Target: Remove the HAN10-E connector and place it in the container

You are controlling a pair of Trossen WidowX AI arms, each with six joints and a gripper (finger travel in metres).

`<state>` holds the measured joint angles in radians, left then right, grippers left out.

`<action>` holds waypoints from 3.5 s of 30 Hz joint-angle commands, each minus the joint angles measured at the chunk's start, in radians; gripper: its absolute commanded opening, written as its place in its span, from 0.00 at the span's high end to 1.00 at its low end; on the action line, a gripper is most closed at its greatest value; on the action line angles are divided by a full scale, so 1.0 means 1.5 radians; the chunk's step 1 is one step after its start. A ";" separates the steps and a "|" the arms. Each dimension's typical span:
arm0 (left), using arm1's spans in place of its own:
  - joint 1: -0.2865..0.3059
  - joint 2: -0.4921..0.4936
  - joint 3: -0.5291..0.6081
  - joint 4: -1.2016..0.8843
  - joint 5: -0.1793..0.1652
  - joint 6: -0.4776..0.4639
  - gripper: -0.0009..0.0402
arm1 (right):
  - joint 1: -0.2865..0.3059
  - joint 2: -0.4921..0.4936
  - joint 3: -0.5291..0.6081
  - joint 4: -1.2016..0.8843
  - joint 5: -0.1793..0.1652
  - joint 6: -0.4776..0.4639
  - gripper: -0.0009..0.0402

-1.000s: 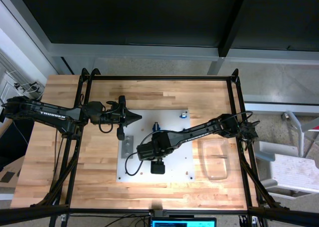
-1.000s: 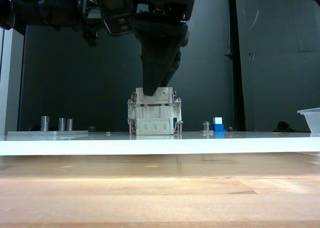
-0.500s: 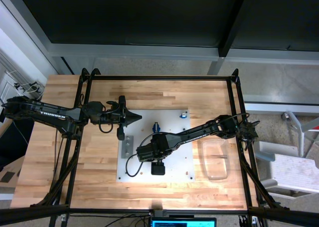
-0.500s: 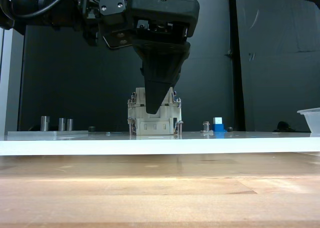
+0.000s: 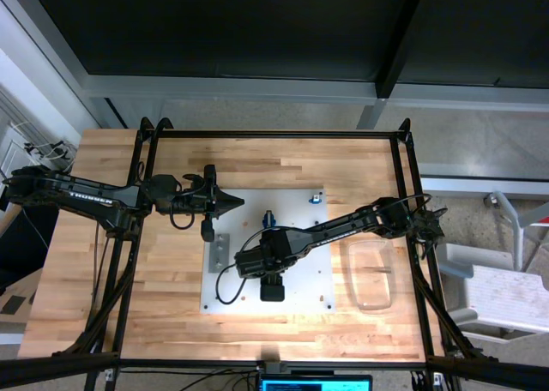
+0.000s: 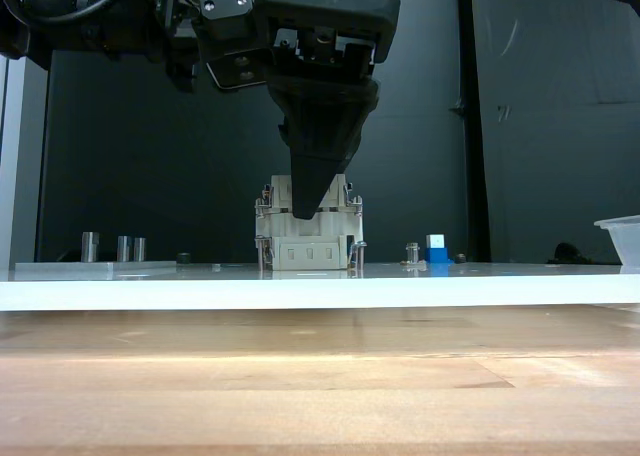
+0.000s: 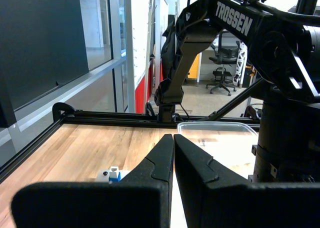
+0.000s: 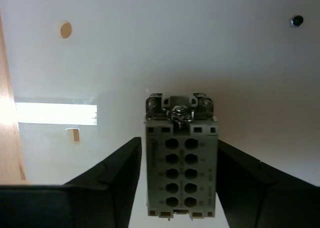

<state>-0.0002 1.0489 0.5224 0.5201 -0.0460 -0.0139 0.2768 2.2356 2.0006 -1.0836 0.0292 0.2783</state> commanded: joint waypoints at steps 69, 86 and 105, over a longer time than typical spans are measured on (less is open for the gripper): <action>0.000 0.000 0.000 0.001 0.000 0.000 0.98 | 0.104 -0.407 -0.386 0.023 0.044 0.045 0.97; 0.000 0.000 0.000 0.001 0.000 0.000 0.98 | 0.199 -0.553 -0.580 0.041 0.056 0.159 0.97; 0.000 0.000 0.000 0.001 0.000 0.000 0.98 | 0.290 -0.670 -0.737 0.056 0.056 0.279 0.97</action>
<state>-0.0002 1.0489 0.5228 0.5209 -0.0460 -0.0143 0.7033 1.2400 0.9123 -1.0031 0.1123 0.6807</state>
